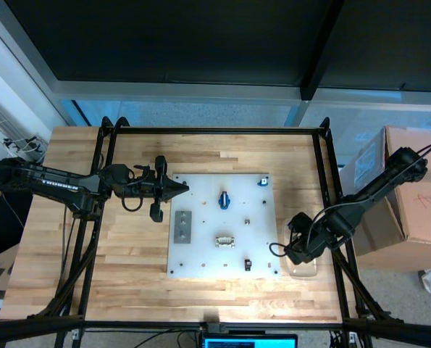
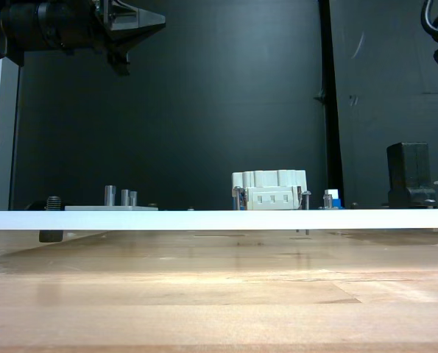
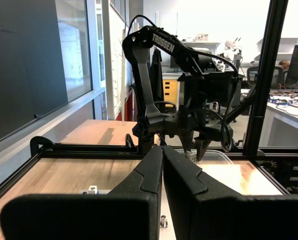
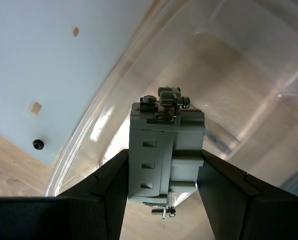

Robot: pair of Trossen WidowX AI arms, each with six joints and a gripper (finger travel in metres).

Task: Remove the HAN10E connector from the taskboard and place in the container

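**Connector in the right gripper, hanging over the container's board-side wall**

I have the HAN10E connector [image 4: 166,130] off the taskboard [image 1: 201,246] and clamped between the fingers of the right gripper [image 4: 163,172]. It is a grey block whose long axis runs out along the fingers, with the screw end leading toward the container floor. Under it is the clear container [image 4: 239,55], which stands just beside the board's near right corner.

The drop turns on one relation. The connector hangs inside the container's outline, but close to the wall on the board side rather than over the middle. In the high view the right gripper [image 1: 299,250] is over the far-left part of the container [image 1: 303,272]. I judge a release here would land inside, though a small shift right and nearer would give more margin from that rim. I cannot tell how high the part hangs above the floor.

The left gripper [image 1: 177,187] hovers high over the board's far left edge, its fingers pressed together on nothing. It is well apart from the container, so the right arm is the nearer one. There is open room above the container, and the black frame rail [image 1: 328,167] runs just right of it. A beige connector block [image 1: 224,241] sits on the board, well clear of the drop.
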